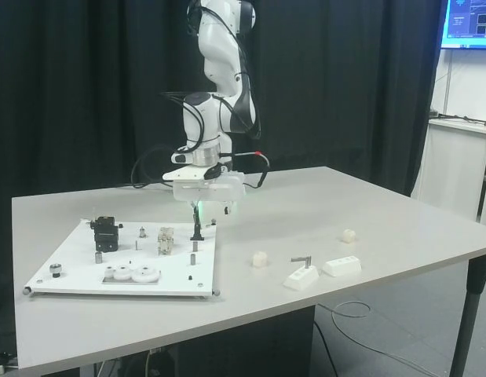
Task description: Insert square peg 4.
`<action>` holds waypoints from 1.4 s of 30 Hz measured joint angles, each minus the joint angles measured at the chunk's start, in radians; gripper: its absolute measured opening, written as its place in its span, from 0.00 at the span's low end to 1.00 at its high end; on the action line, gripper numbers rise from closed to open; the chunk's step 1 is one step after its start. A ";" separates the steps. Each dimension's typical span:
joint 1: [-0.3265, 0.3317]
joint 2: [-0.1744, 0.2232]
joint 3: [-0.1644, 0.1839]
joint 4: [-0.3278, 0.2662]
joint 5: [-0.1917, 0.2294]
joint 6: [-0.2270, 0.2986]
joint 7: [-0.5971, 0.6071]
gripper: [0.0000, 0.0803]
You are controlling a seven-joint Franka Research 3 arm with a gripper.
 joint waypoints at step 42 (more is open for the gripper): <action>0.021 0.020 0.001 0.003 0.029 0.017 -0.004 1.00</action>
